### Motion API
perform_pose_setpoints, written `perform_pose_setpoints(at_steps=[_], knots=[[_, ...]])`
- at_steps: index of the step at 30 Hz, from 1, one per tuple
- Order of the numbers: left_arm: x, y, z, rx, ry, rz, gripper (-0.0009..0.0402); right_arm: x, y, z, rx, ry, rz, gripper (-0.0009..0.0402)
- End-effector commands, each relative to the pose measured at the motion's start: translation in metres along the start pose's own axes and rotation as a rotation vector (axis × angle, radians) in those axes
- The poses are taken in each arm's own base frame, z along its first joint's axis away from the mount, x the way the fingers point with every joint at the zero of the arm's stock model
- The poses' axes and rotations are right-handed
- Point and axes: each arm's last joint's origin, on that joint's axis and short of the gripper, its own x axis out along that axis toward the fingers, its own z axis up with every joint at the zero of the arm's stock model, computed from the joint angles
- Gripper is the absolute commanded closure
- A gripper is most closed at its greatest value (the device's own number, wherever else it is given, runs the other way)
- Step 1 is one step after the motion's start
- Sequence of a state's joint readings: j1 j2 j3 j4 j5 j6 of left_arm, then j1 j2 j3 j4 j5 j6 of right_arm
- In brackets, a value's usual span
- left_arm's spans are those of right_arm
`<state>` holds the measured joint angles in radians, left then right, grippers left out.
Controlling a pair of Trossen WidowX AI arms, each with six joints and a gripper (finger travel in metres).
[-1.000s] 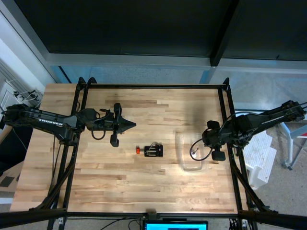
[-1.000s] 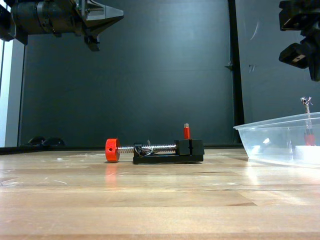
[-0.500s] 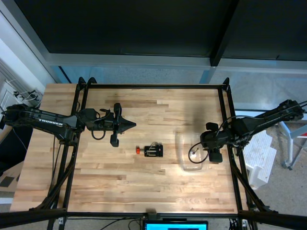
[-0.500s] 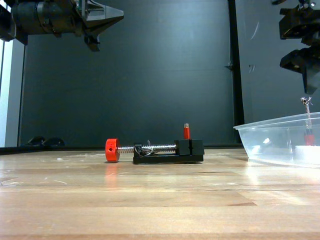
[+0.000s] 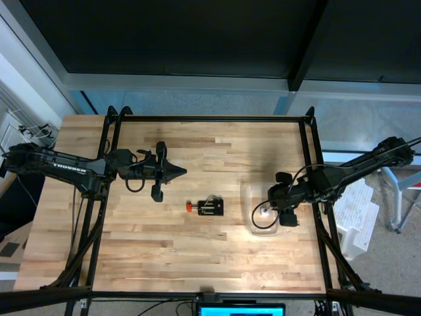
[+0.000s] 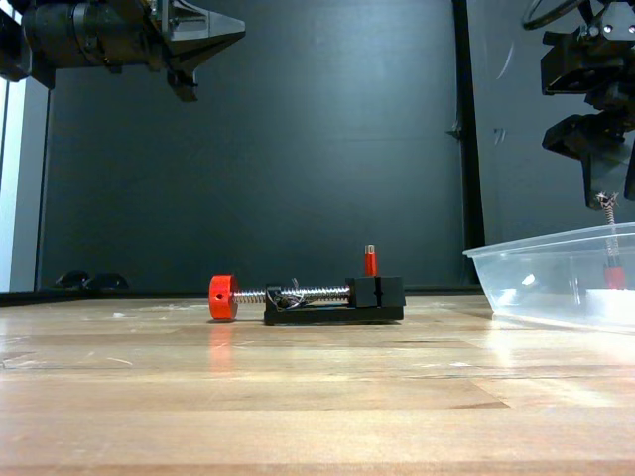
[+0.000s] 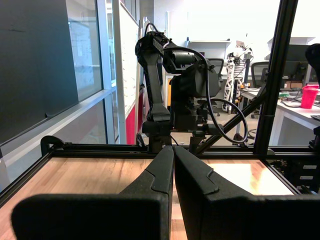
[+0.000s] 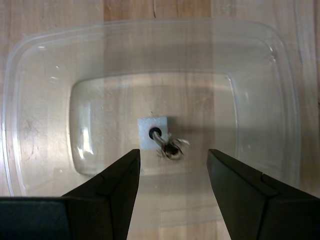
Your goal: Pick the RCA connector and install on taskboard
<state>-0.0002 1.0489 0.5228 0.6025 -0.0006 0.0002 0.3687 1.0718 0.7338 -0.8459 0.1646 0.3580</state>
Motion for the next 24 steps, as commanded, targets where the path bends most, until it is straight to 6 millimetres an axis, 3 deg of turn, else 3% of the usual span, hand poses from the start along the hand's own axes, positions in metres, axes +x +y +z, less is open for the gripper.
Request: perform_pose_setpoints(at_steps=[1,24], knots=[[0.000,0.000,0.000,0.000,0.000,0.000,0.0393,0.005,0.002,0.001,-0.002,0.002,0.002,0.0208],[0.000,0.000,0.000,0.000,0.000,0.000,0.0393,0.038,0.007,-0.006,-0.003,-0.040,0.028,0.0208]])
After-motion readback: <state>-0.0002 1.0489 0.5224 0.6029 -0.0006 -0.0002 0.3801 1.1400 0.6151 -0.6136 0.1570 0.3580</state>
